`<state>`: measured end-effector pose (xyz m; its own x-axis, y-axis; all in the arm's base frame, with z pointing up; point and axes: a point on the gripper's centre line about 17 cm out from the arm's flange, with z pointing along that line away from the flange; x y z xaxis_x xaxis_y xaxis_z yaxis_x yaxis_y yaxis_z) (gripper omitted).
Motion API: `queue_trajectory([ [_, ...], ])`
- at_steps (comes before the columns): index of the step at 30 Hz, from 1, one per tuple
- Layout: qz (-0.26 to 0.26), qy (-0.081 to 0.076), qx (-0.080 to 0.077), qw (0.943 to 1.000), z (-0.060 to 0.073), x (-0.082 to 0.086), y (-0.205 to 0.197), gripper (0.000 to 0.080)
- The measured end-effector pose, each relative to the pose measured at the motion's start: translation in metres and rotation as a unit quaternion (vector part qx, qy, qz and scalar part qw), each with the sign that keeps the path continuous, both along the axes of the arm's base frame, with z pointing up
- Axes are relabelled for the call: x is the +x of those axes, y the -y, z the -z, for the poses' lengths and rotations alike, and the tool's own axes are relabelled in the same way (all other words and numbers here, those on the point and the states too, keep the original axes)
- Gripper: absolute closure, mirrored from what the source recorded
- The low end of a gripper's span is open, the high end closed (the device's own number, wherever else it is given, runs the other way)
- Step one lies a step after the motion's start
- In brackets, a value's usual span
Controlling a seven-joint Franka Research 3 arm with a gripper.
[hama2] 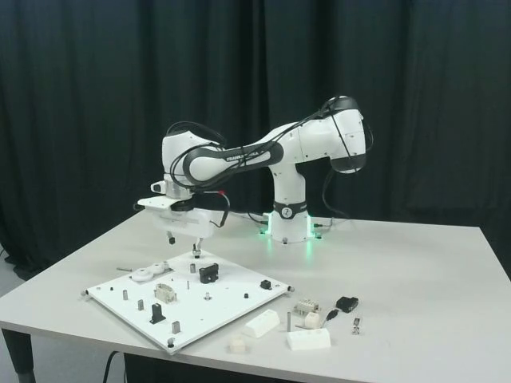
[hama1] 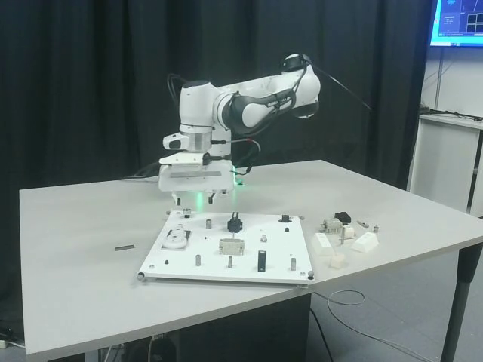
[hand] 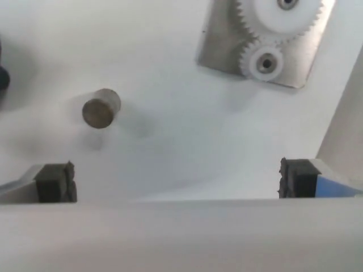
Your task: Remove round peg 4.
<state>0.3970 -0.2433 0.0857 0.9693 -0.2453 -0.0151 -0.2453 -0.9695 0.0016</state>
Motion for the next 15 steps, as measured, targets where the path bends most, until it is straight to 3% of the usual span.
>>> queue_trajectory([
  [15,-0.074,0.002,-0.001,0.9973,0.013,0.008,-0.016,0.0003],
])
